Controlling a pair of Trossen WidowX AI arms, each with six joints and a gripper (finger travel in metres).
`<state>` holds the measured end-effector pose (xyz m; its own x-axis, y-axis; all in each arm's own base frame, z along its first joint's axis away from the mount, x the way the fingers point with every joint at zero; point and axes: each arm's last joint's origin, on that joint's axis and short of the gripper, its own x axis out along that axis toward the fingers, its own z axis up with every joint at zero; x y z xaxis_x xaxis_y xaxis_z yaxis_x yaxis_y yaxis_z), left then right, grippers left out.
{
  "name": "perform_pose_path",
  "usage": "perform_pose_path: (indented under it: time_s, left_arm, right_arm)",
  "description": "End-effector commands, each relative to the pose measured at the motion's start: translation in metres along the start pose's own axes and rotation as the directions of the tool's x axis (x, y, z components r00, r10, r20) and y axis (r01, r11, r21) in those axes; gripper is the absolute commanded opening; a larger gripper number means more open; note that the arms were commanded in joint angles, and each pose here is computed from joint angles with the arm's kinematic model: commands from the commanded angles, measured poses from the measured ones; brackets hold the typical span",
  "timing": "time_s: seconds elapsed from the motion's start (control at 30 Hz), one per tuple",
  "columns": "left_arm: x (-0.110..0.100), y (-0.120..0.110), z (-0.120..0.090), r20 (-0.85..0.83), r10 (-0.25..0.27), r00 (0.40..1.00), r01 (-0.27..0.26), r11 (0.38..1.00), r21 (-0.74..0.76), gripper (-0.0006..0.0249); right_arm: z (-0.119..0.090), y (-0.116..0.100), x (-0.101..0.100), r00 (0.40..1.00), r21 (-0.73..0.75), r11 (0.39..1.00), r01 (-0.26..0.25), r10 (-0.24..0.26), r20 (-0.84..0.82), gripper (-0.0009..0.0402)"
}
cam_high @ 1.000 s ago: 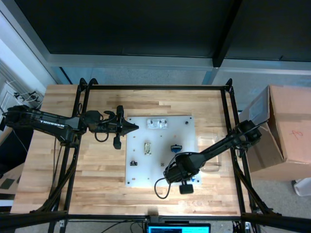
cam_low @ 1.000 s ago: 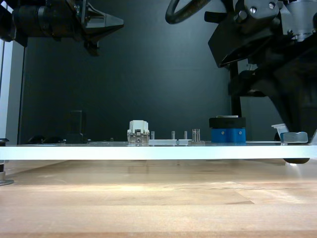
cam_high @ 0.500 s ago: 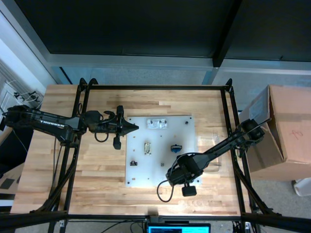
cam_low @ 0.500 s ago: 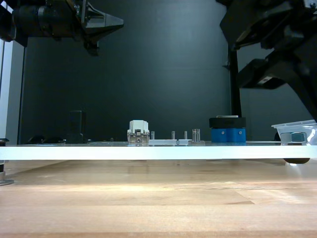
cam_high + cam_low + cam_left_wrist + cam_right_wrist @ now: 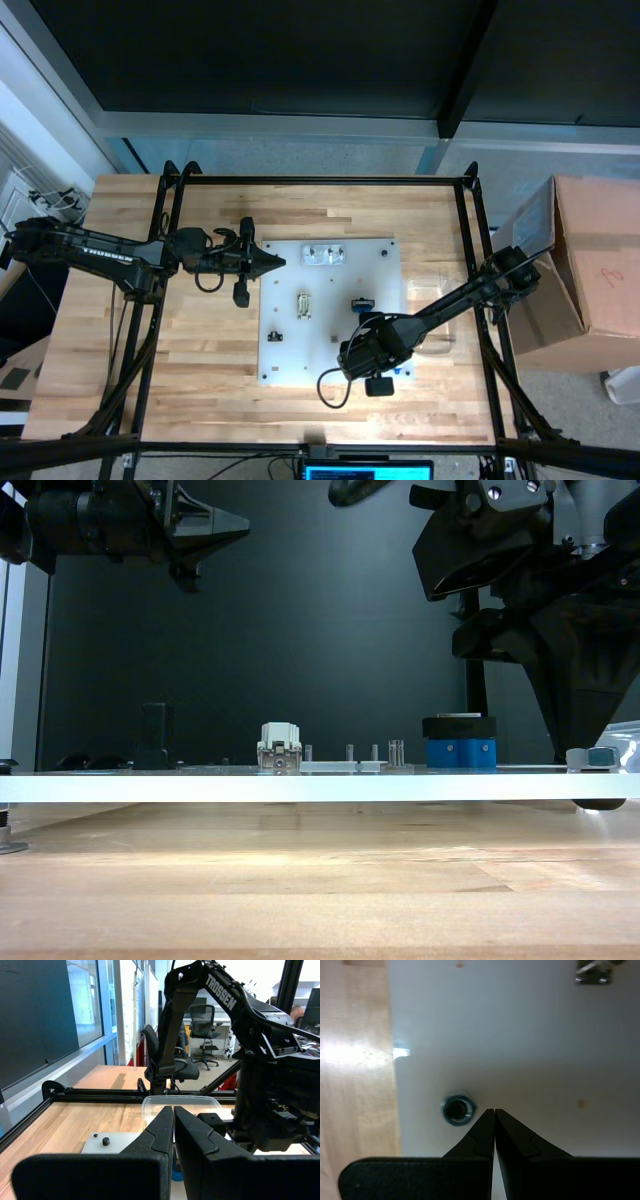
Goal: Pick the M12 nut and place it on its threads and fasten
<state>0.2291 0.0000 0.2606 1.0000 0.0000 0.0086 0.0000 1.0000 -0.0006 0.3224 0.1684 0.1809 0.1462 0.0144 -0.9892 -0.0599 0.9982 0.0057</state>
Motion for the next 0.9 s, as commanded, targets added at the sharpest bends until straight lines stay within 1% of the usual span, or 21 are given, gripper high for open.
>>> perform_pose_path:
  time_s: [0.03,0.07,0.1,0.13,0.23,0.27,0.3,0.63,0.77,0.9]
  left_arm:
    - [0.000,0.000,0.000,0.000,0.000,1.000,0.000,1.000,0.000,0.0000]
    - [0.000,0.000,0.000,0.000,0.000,1.000,0.000,1.000,0.000,0.0000]
    - [0.000,0.000,0.000,0.000,0.000,1.000,0.000,1.000,0.000,0.0000]
    - [0.000,0.000,0.000,0.000,0.000,1.000,0.000,1.000,0.000,0.0000]
    - [0.000,0.000,0.000,0.000,0.000,1.000,0.000,1.000,0.000,0.0000]
    - [0.000,0.000,0.000,0.000,0.000,1.000,0.000,1.000,0.000,0.0000]
    - [0.000,0.000,0.000,0.000,0.000,1.000,0.000,1.000,0.000,0.0000]
    - [0.000,0.000,0.000,0.000,0.000,1.000,0.000,1.000,0.000,0.0000]
    - [0.000,0.000,0.000,-0.001,0.000,1.000,0.000,1.000,0.000,0.0000]
    - [0.000,0.000,0.000,0.000,0.000,1.000,0.000,1.000,0.000,0.0000]
  right_arm:
    - [0.001,0.001,0.002,1.000,0.004,1.000,-0.006,0.006,0.003,0.0000]
    - [0.000,0.001,0.002,1.000,0.004,1.000,-0.010,0.010,0.001,0.0000]
    - [0.000,0.002,0.002,1.000,0.002,1.000,-0.029,0.029,-0.007,0.0000]
    - [0.000,0.002,0.002,0.998,-0.003,0.998,-0.059,0.059,-0.021,0.0000]
    - [-0.002,0.006,0.001,0.981,-0.016,0.983,-0.182,0.180,-0.078,0.0000]
    - [-0.002,0.007,0.000,0.975,-0.012,0.978,-0.207,0.205,-0.089,0.0000]
    - [-0.002,0.007,0.000,0.972,-0.010,0.976,-0.218,0.216,-0.094,0.0000]
    - [-0.004,0.005,-0.002,0.975,-0.008,0.980,-0.200,0.198,-0.102,0.0000]
    - [-0.004,0.002,-0.007,0.989,-0.010,0.990,-0.139,0.138,-0.061,0.0000]
    - [-0.004,-0.001,-0.014,0.993,-0.005,0.993,-0.116,0.116,-0.033,0.0000]
